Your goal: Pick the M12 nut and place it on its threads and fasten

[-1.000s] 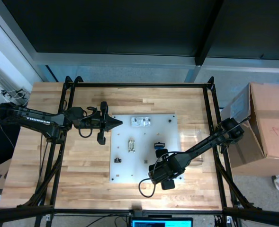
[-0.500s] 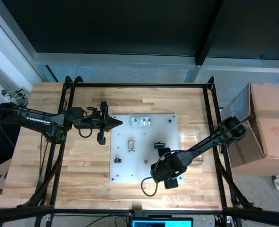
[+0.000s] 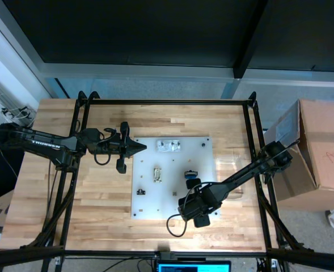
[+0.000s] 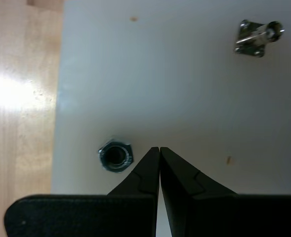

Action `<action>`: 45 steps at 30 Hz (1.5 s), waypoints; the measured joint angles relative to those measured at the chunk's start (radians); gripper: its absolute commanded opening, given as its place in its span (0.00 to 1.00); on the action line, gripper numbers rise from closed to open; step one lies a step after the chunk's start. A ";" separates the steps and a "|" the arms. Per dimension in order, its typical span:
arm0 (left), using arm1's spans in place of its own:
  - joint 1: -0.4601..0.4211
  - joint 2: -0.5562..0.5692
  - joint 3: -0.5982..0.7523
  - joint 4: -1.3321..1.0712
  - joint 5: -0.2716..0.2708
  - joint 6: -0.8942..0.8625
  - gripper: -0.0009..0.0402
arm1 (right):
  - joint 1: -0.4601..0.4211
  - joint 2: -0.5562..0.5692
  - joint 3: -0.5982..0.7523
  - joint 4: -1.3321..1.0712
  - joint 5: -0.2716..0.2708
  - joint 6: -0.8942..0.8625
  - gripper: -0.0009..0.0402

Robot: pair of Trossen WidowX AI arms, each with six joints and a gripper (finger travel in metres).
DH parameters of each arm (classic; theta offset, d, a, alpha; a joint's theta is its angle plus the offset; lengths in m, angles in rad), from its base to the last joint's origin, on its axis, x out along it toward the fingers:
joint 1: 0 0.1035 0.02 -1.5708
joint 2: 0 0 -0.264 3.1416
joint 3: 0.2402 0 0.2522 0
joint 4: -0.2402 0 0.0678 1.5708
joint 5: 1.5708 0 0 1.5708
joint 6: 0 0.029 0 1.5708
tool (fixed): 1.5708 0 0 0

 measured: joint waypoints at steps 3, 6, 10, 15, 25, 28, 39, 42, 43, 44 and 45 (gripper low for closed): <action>0.000 0.000 0.000 0.000 0.000 0.000 0.02 | 0.000 0.000 -0.001 -0.005 -0.082 -0.008 0.02; 0.000 0.000 0.000 0.000 0.000 0.000 0.02 | -0.005 0.000 -0.001 -0.012 -0.259 -0.034 0.02; 0.000 0.000 0.000 0.000 0.000 0.000 0.02 | 0.003 -0.011 -0.001 -0.059 -0.305 -0.017 0.02; 0.000 0.000 0.000 0.000 0.000 0.000 0.02 | -0.003 -0.020 -0.001 -0.065 -0.267 -0.004 0.02; 0.000 0.006 0.000 0.000 0.000 0.000 0.02 | -0.002 -0.026 -0.001 -0.054 -0.046 0.057 0.02; 0.000 0.006 0.000 0.000 0.000 0.000 0.02 | 0.000 -0.024 -0.001 -0.032 -0.030 0.057 0.02; 0.000 0.006 0.000 0.000 0.000 0.000 0.02 | 0.003 0.000 -0.001 -0.019 -0.097 0.048 0.02; 0.000 0.006 0.000 0.001 0.000 0.000 0.02 | 0.001 0.000 -0.001 -0.013 -0.268 0.008 0.02; 0.000 0.006 0.000 0.001 0.000 0.000 0.02 | 0.001 0.000 -0.001 -0.018 -0.309 0.003 0.02; 0.000 0.006 0.000 0.000 0.000 0.000 0.02 | 0.002 -0.001 -0.001 -0.019 -0.327 0.003 0.02; 0.000 0.006 0.000 0.000 0.000 0.000 0.02 | 0.003 -0.003 -0.001 -0.023 -0.327 0.002 0.02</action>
